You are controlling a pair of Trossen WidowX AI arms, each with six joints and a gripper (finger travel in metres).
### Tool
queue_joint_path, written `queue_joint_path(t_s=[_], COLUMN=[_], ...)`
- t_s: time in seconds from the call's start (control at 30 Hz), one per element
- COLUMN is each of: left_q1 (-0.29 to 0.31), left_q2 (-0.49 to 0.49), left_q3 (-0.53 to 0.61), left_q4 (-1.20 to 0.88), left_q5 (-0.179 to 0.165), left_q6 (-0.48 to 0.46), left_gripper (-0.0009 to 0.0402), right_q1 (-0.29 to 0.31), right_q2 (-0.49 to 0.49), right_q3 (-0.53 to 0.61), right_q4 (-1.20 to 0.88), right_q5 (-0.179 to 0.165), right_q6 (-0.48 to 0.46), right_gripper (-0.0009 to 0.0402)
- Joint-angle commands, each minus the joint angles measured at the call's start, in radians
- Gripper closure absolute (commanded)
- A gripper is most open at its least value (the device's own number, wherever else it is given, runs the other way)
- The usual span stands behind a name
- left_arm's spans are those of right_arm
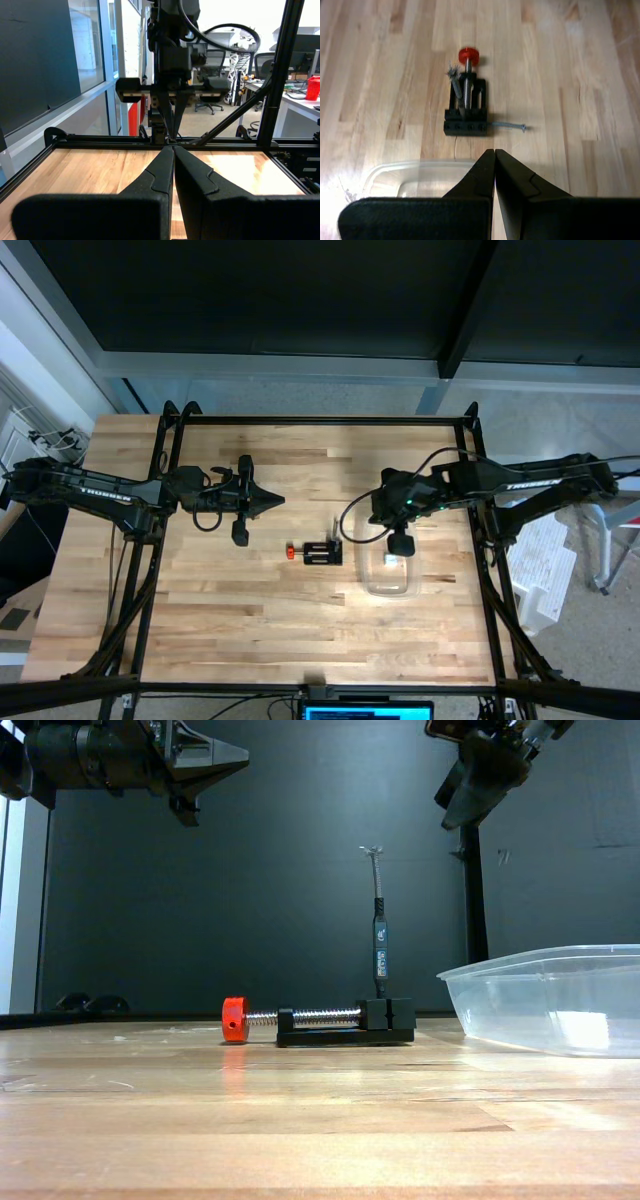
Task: Remove the USB-C connector from taskboard and place in the container
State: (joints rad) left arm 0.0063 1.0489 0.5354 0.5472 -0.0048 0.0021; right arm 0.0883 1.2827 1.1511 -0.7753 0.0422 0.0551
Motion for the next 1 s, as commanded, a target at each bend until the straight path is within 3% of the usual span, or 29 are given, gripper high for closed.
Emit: queue_joint_path(t_s=[0.03,0.3,0.4,0.63,0.73,1.0], left_q1=[0.0,0.0,0.0,0.0,0.0,0.0], left_q2=[0.0,0.0,0.0,0.0,0.0,0.0], left_q3=[0.0,0.0,0.0,0.0,0.0,0.0], left_q4=[0.0,0.0,0.0,0.0,0.0,0.0], left_q5=[0.0,0.0,0.0,0.0,0.0,0.0], left_q6=[0.0,0.0,0.0,0.0,0.0,0.0], left_gripper=[0.0393,0.0393,0.0393,0.0393,0.0393,0.0393], right_q1=[0.015,0.032,0.043,0.053,0.058,0.065], right_q2=[0.054,0.175,0.215,0.311,0.349,0.415], right_q3=[0.043,0.132,0.154,0.228,0.255,0.283], right_q4=[-0.022,-0.056,-0.076,-0.141,-0.152,-0.145], right_q5=[0.011,0.029,0.049,0.049,0.065,0.071], right_q6=[0.013,0.062,0.069,0.091,0.094,0.093], right_gripper=[0.0393,0.0374,0.0343,0.0263,0.0239,0.0229])
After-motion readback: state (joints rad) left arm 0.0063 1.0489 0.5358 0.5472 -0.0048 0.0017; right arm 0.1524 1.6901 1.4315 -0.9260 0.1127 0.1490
